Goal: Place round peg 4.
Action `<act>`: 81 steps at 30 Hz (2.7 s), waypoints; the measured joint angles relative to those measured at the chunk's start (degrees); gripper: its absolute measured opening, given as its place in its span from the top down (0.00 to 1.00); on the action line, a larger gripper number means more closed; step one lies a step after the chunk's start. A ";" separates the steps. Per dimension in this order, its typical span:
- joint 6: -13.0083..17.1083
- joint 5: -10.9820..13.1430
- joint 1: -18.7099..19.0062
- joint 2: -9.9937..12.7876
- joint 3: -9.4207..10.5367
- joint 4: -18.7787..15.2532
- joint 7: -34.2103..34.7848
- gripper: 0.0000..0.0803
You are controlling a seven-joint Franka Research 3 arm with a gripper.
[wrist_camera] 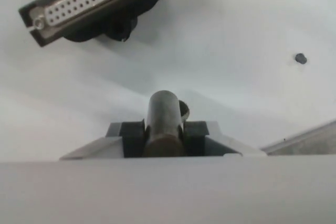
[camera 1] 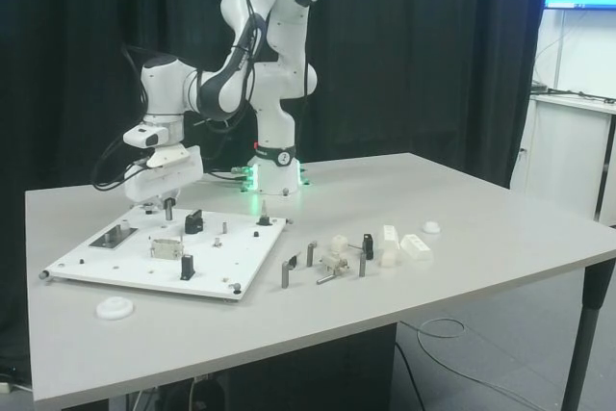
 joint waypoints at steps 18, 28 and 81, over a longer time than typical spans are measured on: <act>-0.01 -0.06 0.62 -0.03 -0.01 0.15 0.80 0.81; -1.37 -0.37 1.92 -1.96 -0.15 0.72 2.73 0.81; -18.20 -15.85 28.08 -16.57 7.71 1.21 56.08 0.81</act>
